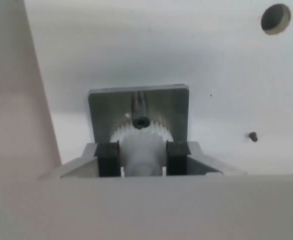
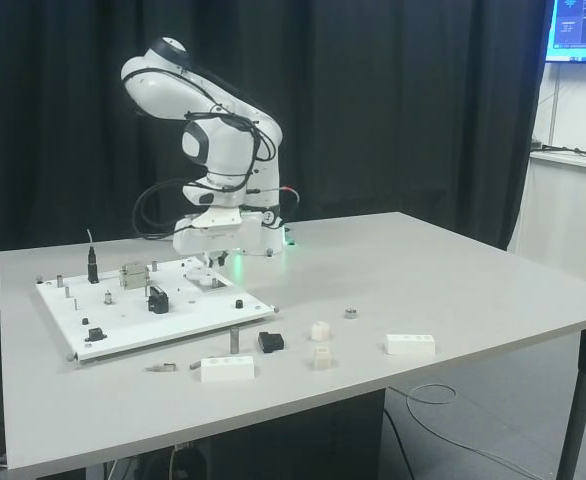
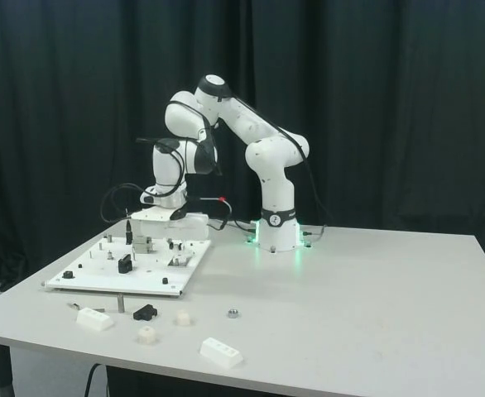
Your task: Place small gear.
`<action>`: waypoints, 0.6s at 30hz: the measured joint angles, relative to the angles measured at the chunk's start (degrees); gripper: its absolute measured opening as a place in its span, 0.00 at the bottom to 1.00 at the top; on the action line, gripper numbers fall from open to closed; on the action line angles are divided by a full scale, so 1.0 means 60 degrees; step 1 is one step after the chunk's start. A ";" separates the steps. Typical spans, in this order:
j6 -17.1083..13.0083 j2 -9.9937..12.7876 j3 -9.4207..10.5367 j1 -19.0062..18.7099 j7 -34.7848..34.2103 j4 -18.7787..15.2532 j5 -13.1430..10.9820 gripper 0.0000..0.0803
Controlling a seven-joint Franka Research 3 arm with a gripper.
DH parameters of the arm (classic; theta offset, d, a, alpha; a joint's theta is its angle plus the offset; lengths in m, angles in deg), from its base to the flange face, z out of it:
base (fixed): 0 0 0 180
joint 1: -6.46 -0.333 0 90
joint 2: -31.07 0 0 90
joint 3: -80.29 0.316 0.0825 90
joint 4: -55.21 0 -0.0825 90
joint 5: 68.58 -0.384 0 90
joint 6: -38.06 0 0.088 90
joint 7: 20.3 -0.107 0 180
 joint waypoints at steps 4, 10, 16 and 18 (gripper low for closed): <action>0.0072 -0.0057 0.0137 0.0051 0.0000 0.0000 -0.0049 0.24; 0.0186 -0.0169 0.0230 0.0104 0.0000 0.0000 -0.0052 0.24; 0.0220 -0.0268 0.0258 0.0144 0.0000 0.0001 -0.0052 0.24; 0.0220 -0.0283 0.0260 0.0152 0.0000 0.0001 -0.0052 0.24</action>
